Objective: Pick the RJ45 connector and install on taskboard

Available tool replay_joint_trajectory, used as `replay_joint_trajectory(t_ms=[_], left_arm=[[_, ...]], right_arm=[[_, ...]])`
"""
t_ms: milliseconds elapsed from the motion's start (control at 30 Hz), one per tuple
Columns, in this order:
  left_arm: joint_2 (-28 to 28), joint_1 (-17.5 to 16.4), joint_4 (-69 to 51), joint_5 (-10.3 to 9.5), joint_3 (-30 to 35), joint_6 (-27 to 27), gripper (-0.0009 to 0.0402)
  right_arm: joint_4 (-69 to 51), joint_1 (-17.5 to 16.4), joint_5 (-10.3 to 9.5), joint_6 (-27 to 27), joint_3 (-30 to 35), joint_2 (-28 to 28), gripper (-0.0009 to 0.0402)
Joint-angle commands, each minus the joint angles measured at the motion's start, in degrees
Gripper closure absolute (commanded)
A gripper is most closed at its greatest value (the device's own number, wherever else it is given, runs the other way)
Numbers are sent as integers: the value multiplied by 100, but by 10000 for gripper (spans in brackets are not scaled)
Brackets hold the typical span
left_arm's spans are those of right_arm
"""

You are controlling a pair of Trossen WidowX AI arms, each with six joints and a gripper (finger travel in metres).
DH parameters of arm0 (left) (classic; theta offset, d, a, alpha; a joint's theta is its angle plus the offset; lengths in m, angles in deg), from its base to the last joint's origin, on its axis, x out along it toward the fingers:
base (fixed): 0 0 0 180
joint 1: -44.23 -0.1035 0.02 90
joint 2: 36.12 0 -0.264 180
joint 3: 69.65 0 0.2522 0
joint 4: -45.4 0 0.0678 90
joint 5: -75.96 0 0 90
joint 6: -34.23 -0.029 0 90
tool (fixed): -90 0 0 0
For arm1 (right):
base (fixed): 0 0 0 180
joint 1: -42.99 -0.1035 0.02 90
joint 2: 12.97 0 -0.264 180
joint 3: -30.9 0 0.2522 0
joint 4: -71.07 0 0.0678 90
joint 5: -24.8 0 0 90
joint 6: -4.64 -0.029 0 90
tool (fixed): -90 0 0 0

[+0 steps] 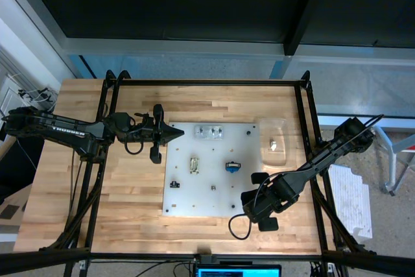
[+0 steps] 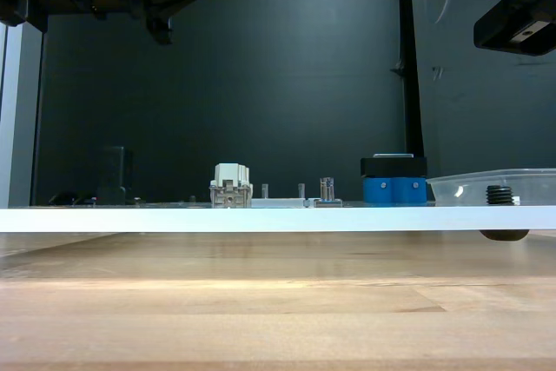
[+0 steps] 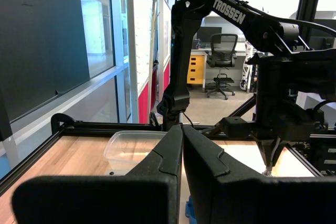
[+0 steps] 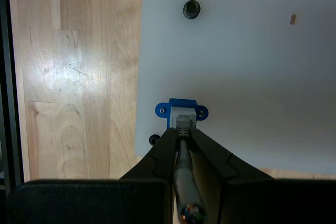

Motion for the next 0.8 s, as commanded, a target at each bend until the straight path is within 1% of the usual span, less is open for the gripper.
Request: replay_joint_trajectory(t_ms=[33, 133, 233, 567, 800], left_arm=[[2, 0, 2, 2, 0, -2, 393], [2, 0, 2, 2, 0, 0, 393], [2, -2, 2, 2, 0, 0, 393], [2, -2, 2, 2, 0, 0, 393], [2, -2, 2, 2, 0, 0, 393]], right_arm=[[-4, -11, -13, -2, -7, -33, 393], [-4, -11, -7, 0, -4, -57, 390], [-2, -11, -4, -2, 0, -63, 376], [33, -11, 4, -48, 0, -118, 296], [31, -13, 0, -55, 0, -190, 250]])
